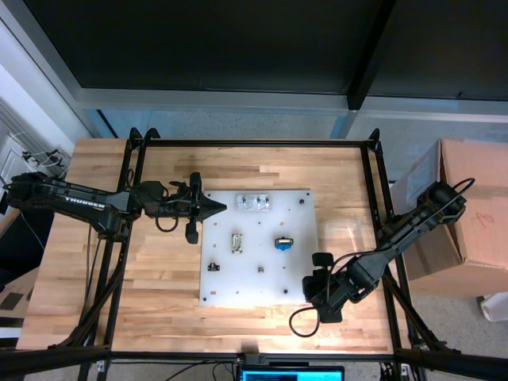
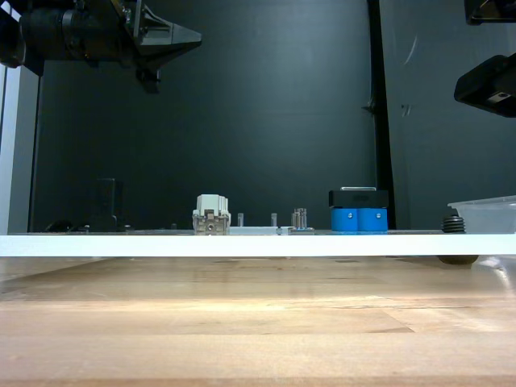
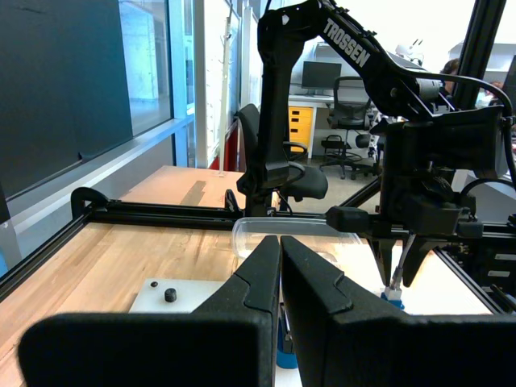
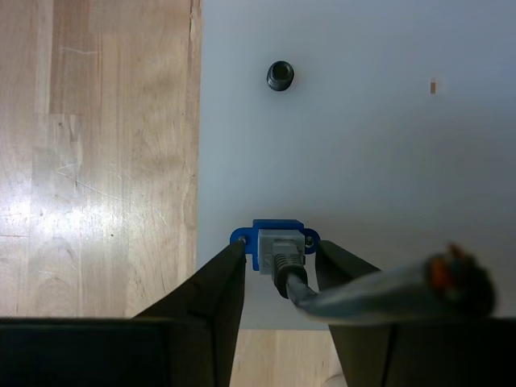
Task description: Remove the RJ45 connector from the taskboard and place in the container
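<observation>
The RJ45 connector [image 4: 280, 246] is sitting in its blue socket [image 4: 278, 226], right at the near right corner of the taskboard [image 4: 363, 145]. It looks pushed all the way in. It is standing up from the taskboard, and its gray cable [image 4: 355, 294] is rising toward the camera.

The right gripper [image 3: 395, 276] is hanging over that same corner of the taskboard and pointing straight down at the connector. Its jaws are standing wide apart, one finger on each side of the blue socket, and the gray plug is sitting in the gap. It is holding nothing. I cannot tell if the finger tips are touching the socket.

The plug's long way is pointing up at this gripper. So the next move probably needs the fingers to close on the gray plug and pull straight up, away from the taskboard. The right arm is by far the nearer one.

The left gripper [image 3: 280, 242] is hanging high over the far left edge of the taskboard, well apart from the connector. Its fingers are pressing together on nothing.

The clear container [image 2: 488, 216] is sitting just off the right edge of the taskboard.
</observation>
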`<state>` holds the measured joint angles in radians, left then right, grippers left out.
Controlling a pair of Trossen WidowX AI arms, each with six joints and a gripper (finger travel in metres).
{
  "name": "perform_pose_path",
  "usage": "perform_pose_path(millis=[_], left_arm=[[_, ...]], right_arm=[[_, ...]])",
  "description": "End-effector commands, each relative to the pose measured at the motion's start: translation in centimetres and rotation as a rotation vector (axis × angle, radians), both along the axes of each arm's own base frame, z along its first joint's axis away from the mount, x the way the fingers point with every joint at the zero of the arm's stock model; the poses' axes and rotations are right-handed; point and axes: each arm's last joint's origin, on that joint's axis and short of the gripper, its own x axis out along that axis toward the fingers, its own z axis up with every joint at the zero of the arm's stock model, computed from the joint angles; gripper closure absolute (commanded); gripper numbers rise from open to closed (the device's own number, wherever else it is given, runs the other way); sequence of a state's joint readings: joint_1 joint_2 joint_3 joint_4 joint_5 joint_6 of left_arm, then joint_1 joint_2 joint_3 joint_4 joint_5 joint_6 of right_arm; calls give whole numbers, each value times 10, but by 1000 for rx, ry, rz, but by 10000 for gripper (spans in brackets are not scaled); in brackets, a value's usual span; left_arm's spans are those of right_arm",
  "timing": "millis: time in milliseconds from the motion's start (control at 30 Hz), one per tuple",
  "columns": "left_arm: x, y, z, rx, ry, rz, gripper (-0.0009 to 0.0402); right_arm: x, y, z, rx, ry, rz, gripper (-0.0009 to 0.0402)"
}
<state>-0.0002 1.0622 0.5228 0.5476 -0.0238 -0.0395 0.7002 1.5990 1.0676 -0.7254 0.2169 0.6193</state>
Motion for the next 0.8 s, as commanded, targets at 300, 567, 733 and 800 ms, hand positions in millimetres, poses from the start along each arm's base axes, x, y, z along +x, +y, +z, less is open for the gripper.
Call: perform_pose_path(millis=[300, 567, 733, 800], left_arm=[[0, 0, 0, 0, 0, 0, 393], [0, 0, 0, 0, 0, 0, 393], [0, 0, 0, 0, 0, 0, 393], [0, 0, 0, 0, 0, 0, 393]], right_arm=[[0, 0, 1, 2, -3, -3, 345], [0, 0, 1, 3, -4, -3, 388], [-1, -1, 3, 8, -9, -2, 393], [-1, -1, 4, 7, -11, -3, 392]])
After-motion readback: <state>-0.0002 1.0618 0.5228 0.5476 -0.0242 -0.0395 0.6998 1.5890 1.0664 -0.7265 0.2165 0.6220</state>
